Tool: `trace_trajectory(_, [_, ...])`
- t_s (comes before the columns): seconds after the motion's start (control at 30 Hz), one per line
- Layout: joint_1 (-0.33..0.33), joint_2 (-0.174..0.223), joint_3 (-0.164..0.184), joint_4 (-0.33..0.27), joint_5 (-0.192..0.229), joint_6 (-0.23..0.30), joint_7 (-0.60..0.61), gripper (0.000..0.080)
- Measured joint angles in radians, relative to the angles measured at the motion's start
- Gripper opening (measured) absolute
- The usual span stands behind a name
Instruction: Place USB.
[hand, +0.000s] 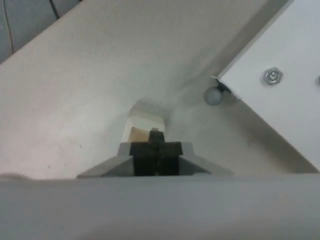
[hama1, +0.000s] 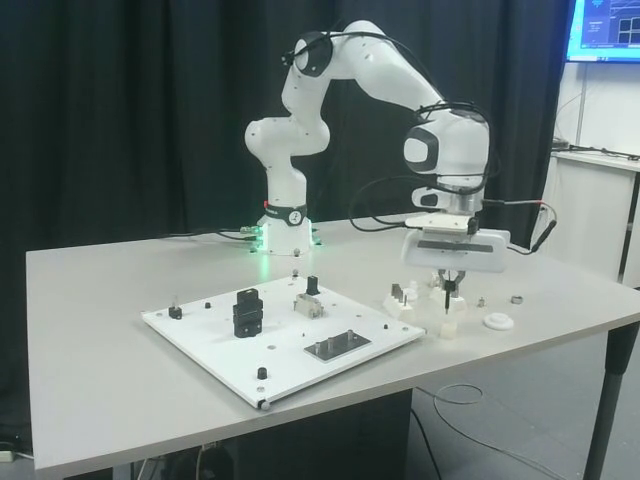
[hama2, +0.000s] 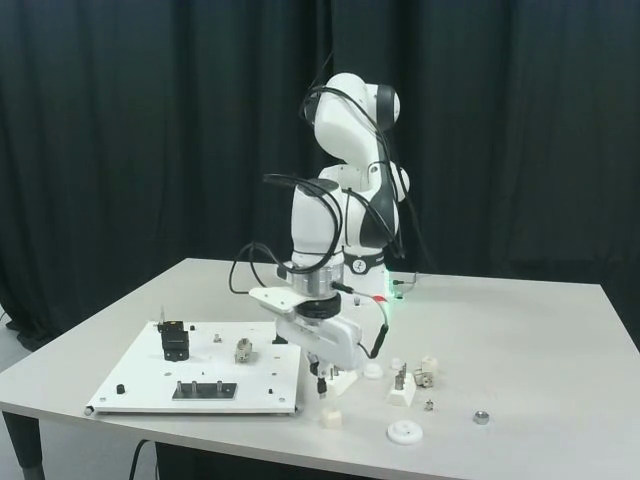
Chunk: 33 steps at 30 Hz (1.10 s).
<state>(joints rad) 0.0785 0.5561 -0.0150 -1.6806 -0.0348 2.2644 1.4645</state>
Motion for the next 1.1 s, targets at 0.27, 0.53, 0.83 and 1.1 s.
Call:
trace_trajectory(0.27, [0.012, 0.020, -0.004, 0.017, 0.000, -0.019, 0.019, 0.0025])
trace_trajectory(0.53, [0.025, 0.035, -0.009, 0.032, 0.000, -0.034, 0.028, 0.0025])
trace_trajectory(0.83, [0.036, 0.050, -0.016, 0.043, 0.000, -0.036, 0.029, 0.0025])
trace_trajectory(1.1, [0.038, 0.064, -0.017, 0.054, 0.000, -0.036, 0.034, 0.0025])
